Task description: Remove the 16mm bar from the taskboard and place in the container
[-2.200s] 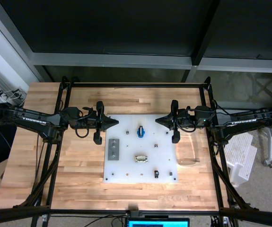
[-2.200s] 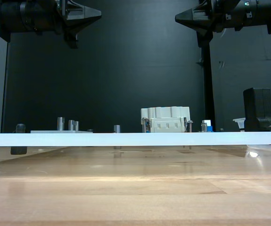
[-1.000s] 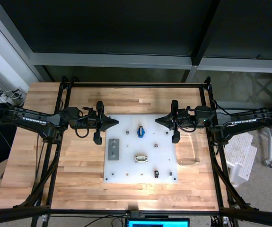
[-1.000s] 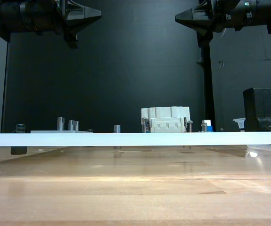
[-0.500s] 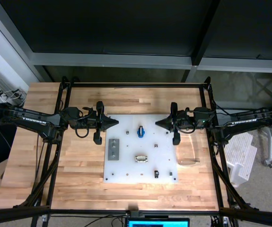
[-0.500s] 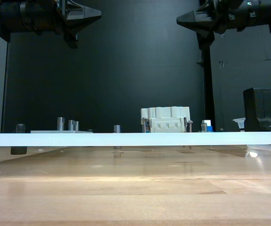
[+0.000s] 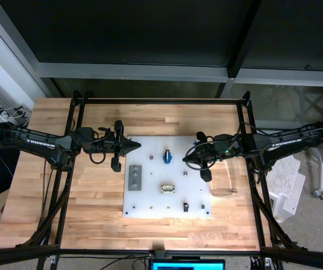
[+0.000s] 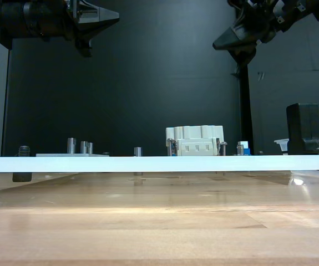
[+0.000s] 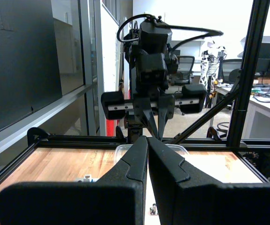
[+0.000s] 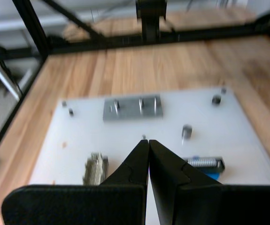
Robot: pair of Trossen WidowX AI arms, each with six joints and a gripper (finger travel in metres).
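Bar (image 7: pixel 185 172): small dark stub, upright on the board (image 7: pixel 150 197), right of the knob (image 7: pixel 167 156) and connector (image 7: pixel 168 189).
Right gripper (image 7: pixel 185 160): fingers pressed together, tilted down, raised above the bar, apart from it.
Container (image 7: pixel 223 194): beside the board's right edge, well apart from the bar.
Left gripper (image 7: pixel 140 145): fingers together, high over the board's far-left corner.

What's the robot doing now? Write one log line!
left gripper: shut, raised over left edge of taskboard | right gripper: shut, angled down above taskboard | container: right of taskboard
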